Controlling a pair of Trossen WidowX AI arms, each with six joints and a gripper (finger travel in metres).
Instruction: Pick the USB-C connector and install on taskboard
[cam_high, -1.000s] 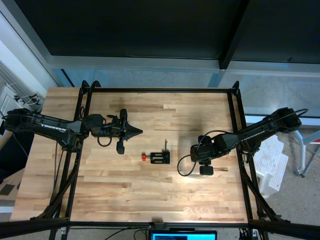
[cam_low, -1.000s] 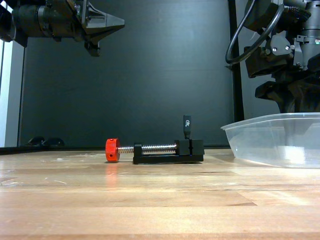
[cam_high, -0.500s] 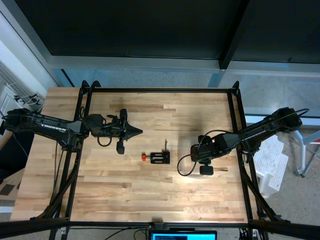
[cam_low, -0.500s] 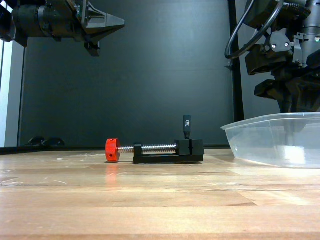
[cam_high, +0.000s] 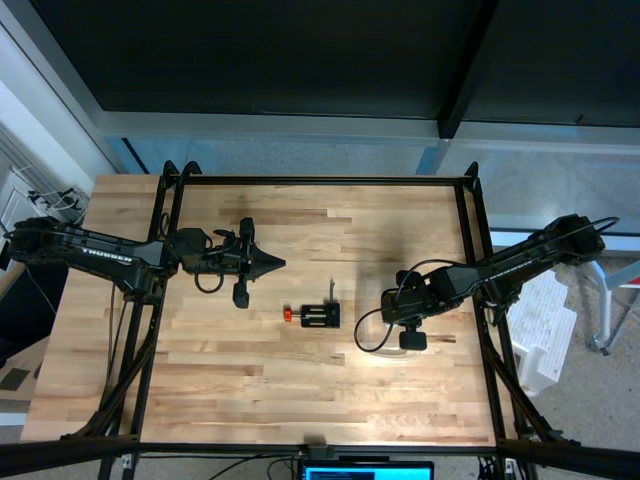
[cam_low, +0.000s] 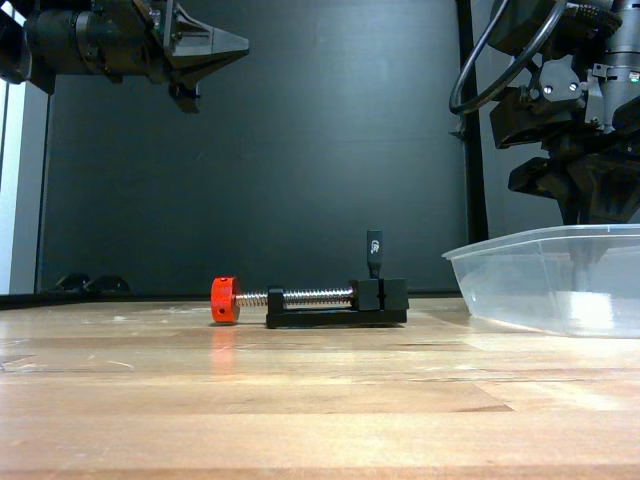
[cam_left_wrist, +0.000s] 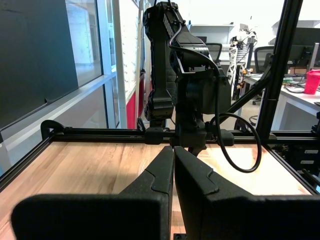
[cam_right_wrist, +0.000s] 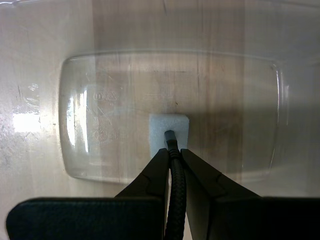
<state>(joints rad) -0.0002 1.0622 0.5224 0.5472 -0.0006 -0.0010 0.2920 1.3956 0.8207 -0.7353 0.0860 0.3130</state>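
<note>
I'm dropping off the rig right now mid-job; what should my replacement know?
The left hand is shut, empty, parked high over the table's left side.
The right hand is shut on the USB-C connector, down in the clear tray, plug tip over the white foam square.
The taskboard sits mid-table, left of the tray, clear of both hands.
Done: grasp. Left: lift out, carry over, install on the taskboard.

You get even overhead light on the pale wooden surface (cam_high: 300, 380); glare flares white on the clear plastic tray (cam_right_wrist: 75, 120). The left gripper (cam_low: 243, 42), raised at left, silhouettes against black. The right gripper (cam_right_wrist: 172, 152), in the tray, blurs around the slender dark USB-C connector (cam_right_wrist: 171, 137) it pinches.
</note>
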